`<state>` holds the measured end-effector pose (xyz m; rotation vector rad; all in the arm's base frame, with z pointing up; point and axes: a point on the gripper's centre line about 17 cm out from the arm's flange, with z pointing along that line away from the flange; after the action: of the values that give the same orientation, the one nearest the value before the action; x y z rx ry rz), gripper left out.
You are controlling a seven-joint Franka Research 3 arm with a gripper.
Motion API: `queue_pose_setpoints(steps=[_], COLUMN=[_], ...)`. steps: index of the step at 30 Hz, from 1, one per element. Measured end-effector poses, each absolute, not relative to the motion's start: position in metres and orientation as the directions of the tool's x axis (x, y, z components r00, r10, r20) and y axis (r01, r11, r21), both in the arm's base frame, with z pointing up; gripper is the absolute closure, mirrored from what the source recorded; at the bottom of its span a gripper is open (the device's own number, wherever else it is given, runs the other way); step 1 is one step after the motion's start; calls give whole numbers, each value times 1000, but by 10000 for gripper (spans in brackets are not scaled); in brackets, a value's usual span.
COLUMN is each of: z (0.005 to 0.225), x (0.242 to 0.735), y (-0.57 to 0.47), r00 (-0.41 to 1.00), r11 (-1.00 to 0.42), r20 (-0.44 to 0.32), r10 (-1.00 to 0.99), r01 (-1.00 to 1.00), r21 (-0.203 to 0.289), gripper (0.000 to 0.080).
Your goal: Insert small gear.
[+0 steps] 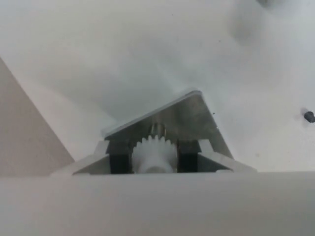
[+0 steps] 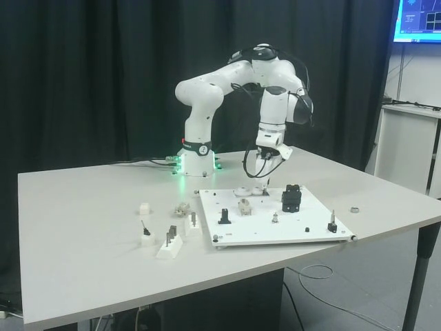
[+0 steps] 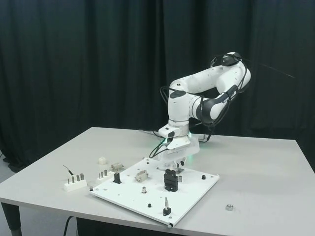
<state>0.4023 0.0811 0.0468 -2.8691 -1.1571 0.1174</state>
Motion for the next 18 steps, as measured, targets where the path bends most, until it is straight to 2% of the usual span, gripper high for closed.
queue_pose_setpoints(steps=[18], z=[48], x=[396], y=[90], r00=[713], r11=[-714], r20=[-48], r10=[699], r01=[692], r21=[-109], gripper=[609])
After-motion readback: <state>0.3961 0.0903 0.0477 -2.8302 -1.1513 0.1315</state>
